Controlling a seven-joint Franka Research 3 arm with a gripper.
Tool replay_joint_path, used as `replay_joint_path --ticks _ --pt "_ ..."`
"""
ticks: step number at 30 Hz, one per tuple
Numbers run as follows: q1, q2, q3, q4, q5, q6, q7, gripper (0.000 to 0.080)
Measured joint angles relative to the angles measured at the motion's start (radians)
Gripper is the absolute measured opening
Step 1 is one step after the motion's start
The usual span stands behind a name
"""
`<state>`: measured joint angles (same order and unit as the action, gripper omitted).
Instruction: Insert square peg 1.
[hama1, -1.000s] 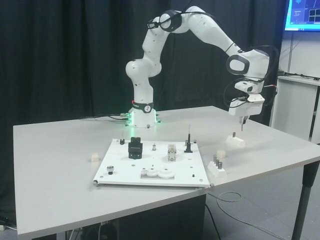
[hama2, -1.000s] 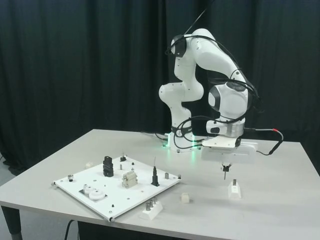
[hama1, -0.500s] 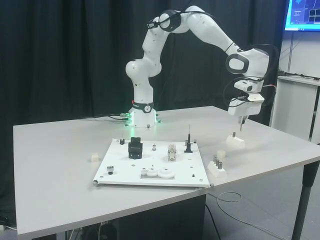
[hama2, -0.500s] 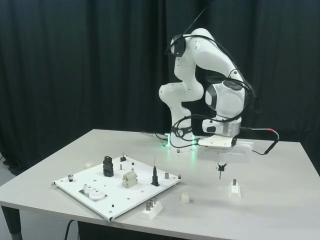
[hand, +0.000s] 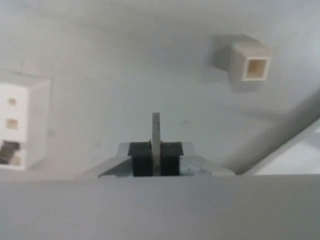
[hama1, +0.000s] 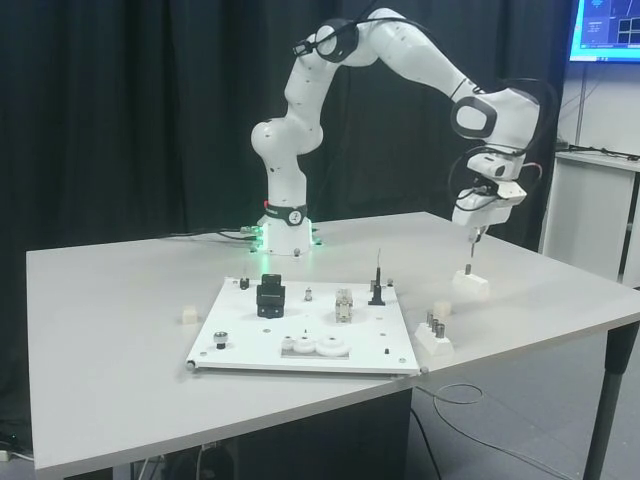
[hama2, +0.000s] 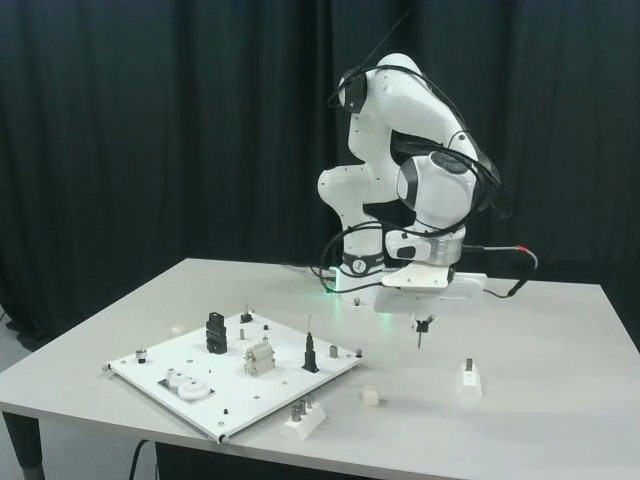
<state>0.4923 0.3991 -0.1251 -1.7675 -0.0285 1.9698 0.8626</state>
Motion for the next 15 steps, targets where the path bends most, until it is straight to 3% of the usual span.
replay_joint_path --ticks 6,15 --pt "0.000 -0.014 -0.024 0.015 -0.010 -0.051 -0.109 0.0031" --pt "-0.005 -0.052 -0.052 0.016 -0.074 -0.119 -0.216 0.0031"
